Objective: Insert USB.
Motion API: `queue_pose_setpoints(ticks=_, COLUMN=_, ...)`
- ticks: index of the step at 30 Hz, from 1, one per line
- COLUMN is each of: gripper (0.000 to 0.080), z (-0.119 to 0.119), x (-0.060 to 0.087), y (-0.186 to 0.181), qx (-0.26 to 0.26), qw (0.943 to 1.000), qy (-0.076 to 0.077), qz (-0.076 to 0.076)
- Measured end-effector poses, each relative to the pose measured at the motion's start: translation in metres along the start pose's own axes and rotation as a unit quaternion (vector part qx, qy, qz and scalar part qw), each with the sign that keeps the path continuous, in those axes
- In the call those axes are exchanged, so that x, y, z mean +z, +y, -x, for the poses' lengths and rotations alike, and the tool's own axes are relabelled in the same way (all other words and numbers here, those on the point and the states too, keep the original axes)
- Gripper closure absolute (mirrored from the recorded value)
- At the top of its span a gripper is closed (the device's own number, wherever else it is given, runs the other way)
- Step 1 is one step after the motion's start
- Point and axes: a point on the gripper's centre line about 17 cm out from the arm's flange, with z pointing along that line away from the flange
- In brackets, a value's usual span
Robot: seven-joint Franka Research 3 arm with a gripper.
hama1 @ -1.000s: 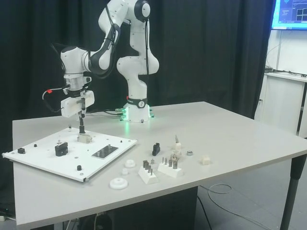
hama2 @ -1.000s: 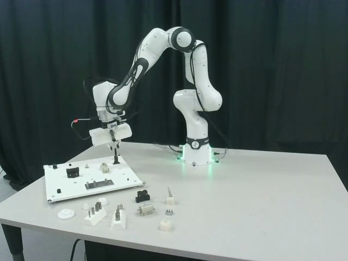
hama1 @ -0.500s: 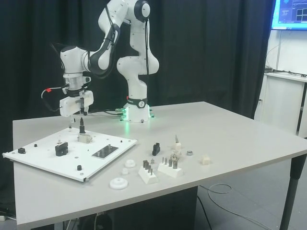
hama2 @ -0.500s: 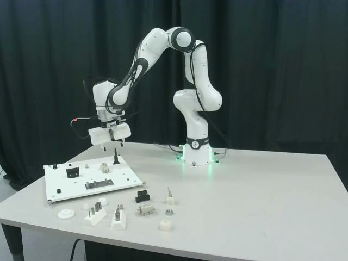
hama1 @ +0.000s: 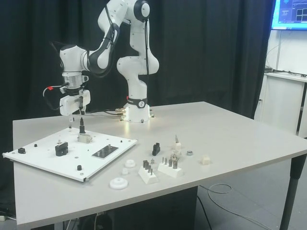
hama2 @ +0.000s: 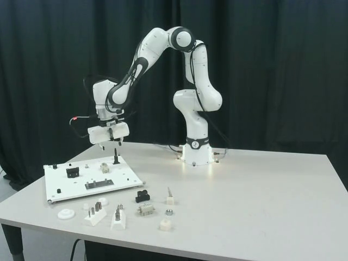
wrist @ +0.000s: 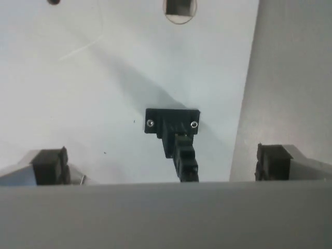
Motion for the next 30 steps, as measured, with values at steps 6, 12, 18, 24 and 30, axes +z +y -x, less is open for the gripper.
queue_pose_setpoints(ticks=6, gripper=0.0003, z=0.005, x=-0.003, y=-0.001, qx=-0.032, qw=0.9995, qy=-0.006, qz=-0.003)
queue_pose_setpoints(ticks=12, gripper=0.0003, z=0.007, x=-0.008, y=-0.004, qx=-0.042, qw=0.9991, qy=-0.008, qz=-0.009)
queue_pose_setpoints(ticks=18, gripper=0.0003, z=0.004, x=-0.016, y=-0.007, qx=-0.061, qw=0.9981, qy=-0.001, qz=-0.014)
queue_pose_setpoints(ticks=24, gripper=0.0003, z=0.001, x=-0.025, y=-0.007, qx=-0.099, qw=0.9949, qy=0.004, qz=-0.017)
queue_pose_setpoints(ticks=30, gripper=0.0003, z=0.0, x=-0.033, y=-0.005, qx=-0.127, qw=0.9917, qy=0.002, qz=-0.019)
